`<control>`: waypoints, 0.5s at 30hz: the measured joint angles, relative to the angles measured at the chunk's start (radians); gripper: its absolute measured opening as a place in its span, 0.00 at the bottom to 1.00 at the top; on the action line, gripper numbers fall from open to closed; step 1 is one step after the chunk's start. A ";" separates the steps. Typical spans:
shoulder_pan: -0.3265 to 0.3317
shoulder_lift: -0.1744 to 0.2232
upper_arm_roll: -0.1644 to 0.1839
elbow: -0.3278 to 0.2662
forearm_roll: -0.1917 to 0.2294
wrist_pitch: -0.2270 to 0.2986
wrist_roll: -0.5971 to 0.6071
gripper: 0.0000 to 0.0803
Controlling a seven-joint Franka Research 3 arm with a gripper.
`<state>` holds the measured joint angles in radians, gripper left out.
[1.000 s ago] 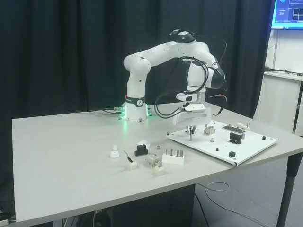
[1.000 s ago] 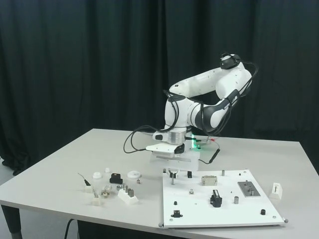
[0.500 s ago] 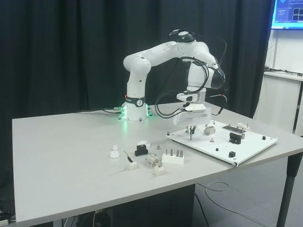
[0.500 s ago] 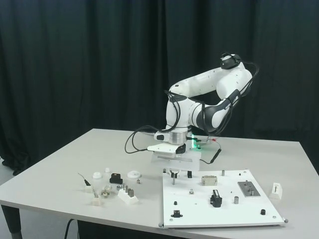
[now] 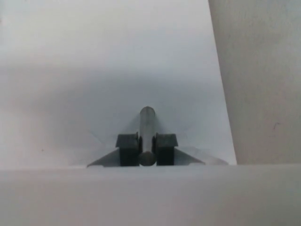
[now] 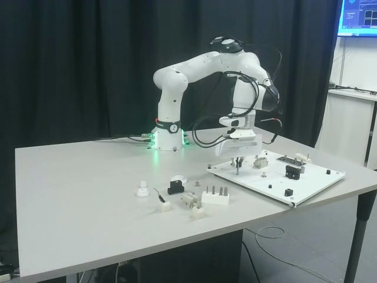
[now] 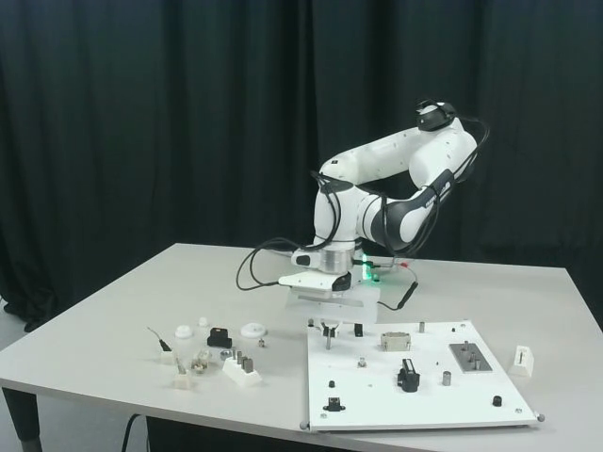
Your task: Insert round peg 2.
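Nothing moved, tool [image 5: 146, 149] gripping peg [image 5: 147, 127]

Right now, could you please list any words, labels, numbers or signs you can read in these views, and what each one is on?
None can be read.
The screen at the upper corner of the first room view shows lines of text, too small to read.
The band on the arm's base carries small marks, too small to read.
The white board, the round peg and the gripper show no lettering.
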<state>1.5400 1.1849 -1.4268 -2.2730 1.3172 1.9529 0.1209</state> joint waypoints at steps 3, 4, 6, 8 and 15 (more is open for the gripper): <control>0.000 0.000 0.000 0.001 0.008 0.005 0.000 0.09; 0.000 0.000 0.000 0.001 0.009 0.006 0.000 0.09; 0.000 0.000 -0.002 0.002 0.009 0.007 0.001 0.35; 0.000 0.000 -0.003 0.003 0.009 0.007 0.001 0.35; 0.000 0.000 -0.008 0.006 0.009 0.007 0.003 0.74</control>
